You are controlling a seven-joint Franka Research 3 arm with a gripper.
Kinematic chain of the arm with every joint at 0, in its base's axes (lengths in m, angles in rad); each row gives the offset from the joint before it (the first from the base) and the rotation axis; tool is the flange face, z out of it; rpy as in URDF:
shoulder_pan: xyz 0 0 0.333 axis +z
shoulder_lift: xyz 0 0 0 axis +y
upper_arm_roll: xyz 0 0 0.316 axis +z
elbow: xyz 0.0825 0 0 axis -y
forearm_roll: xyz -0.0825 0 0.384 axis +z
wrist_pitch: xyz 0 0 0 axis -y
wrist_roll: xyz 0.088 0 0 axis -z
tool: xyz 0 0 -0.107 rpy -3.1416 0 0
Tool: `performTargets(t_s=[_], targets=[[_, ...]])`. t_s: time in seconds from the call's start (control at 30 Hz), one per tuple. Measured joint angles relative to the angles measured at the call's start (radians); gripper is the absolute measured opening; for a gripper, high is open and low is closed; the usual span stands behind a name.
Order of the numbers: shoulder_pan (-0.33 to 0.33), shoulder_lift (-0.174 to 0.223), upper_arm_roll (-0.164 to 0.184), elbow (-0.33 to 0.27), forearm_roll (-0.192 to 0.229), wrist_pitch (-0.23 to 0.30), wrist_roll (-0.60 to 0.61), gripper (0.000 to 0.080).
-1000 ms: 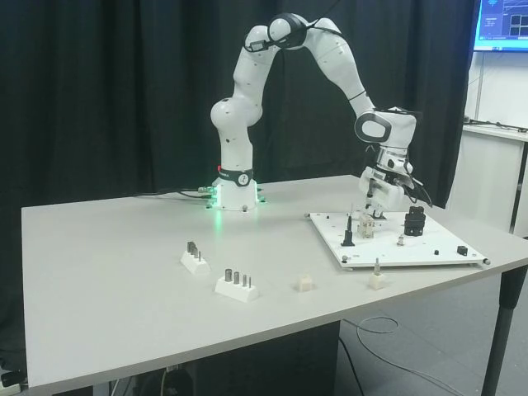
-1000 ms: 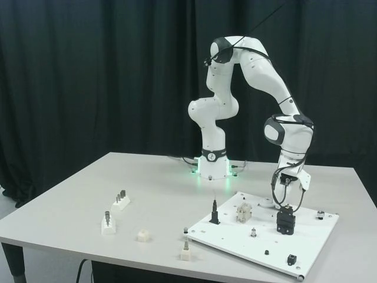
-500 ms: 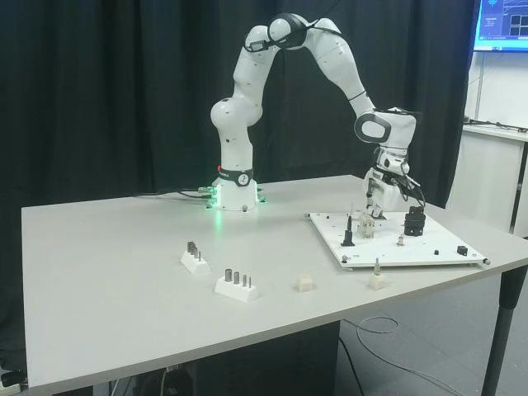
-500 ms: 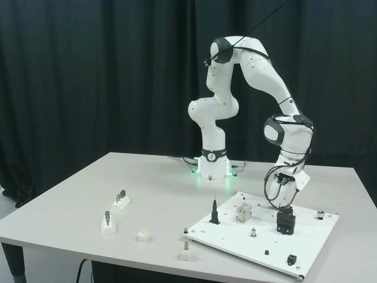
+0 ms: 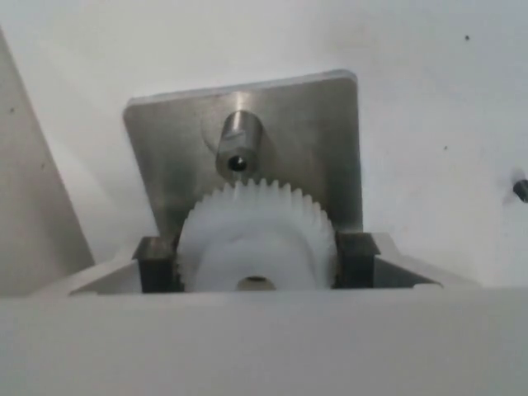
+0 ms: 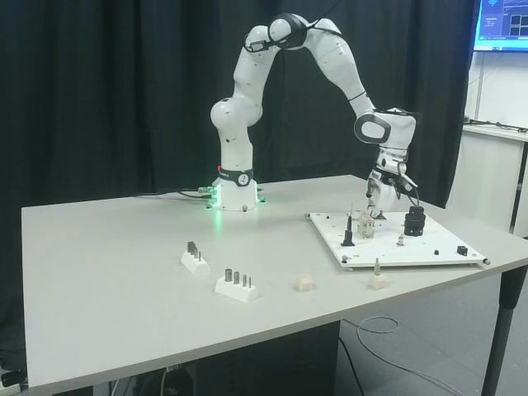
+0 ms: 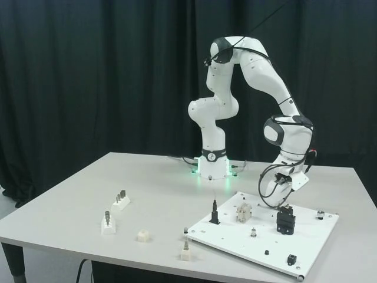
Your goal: Insert medium gear.
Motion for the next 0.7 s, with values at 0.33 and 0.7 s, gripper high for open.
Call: performTargets(t_s=[0.33,0.7], targets=[[0.000,0.001,0.000,-0.001,-0.004,0.004,-0.149,0.0397],[0.000,0.001,0.004,-0.003,-0.020,0.008,-0.257,0.0397]])
